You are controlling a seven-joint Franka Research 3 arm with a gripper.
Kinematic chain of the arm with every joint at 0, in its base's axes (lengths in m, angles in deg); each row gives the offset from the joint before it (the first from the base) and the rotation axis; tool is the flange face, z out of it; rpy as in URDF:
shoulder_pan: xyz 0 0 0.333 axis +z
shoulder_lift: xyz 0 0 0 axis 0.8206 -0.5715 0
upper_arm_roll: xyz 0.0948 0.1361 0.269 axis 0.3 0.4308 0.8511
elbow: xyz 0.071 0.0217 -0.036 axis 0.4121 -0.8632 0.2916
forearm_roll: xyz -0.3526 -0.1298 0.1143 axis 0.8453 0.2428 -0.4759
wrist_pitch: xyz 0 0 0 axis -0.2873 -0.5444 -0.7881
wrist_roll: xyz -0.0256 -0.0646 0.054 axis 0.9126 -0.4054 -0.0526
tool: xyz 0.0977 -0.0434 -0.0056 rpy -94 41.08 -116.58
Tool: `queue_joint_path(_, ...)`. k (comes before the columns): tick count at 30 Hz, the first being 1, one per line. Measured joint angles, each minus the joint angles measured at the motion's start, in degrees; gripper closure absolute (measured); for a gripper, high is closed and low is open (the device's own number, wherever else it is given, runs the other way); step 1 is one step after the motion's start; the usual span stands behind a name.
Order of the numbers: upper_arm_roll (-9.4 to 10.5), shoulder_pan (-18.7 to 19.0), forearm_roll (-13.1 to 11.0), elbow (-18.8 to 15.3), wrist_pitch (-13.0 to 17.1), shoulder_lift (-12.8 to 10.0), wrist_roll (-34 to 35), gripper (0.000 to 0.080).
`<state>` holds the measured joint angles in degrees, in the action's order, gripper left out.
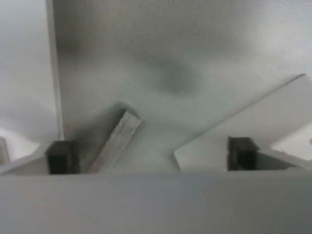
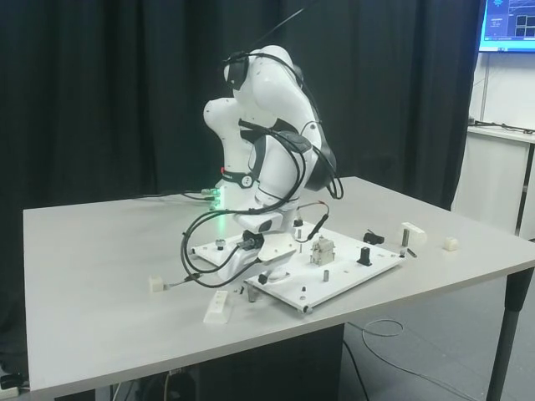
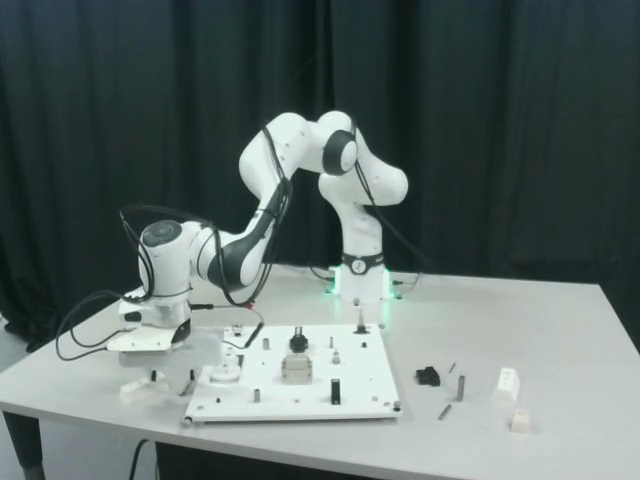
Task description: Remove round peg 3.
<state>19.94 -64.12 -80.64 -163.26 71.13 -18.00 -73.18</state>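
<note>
— What sits on the grey worktop point(image 3: 560, 330)?
— One white board point(image 3: 300, 385) (studded with small fittings) and the end effector point(image 3: 170, 378), low beside its corner.
— Open?
— Fingers point(image 1: 62, 157) apart; a grey peg point(image 1: 117, 141) lies slanted between them, off the board.

White arm point(image 3: 262, 215) folded low, gripper point(image 1: 151, 161) open

A black curtain point(image 3: 520, 130) hangs behind the grey counter point(image 2: 100, 251), while at the far right of the first room view stand a white cabinet point(image 2: 497, 171) and a lit screen point(image 2: 507, 25) high above it.
</note>
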Motion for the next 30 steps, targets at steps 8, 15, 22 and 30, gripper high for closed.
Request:
queue_joint_path(8,-0.21,0.0,0.0,2.0,-2.4,0.0,-0.2,0.0042)
queue_joint_path(15,-0.27,0.0,0.0,3.9,-4.7,0.0,-0.4,0.0011)
queue_joint_path(22,-0.27,0.0,0.0,4.9,-6.0,0.0,-0.4,0.0003)
queue_joint_path(30,-0.26,0.0,-0.1,5.5,-6.6,0.0,-0.4,0.0003)
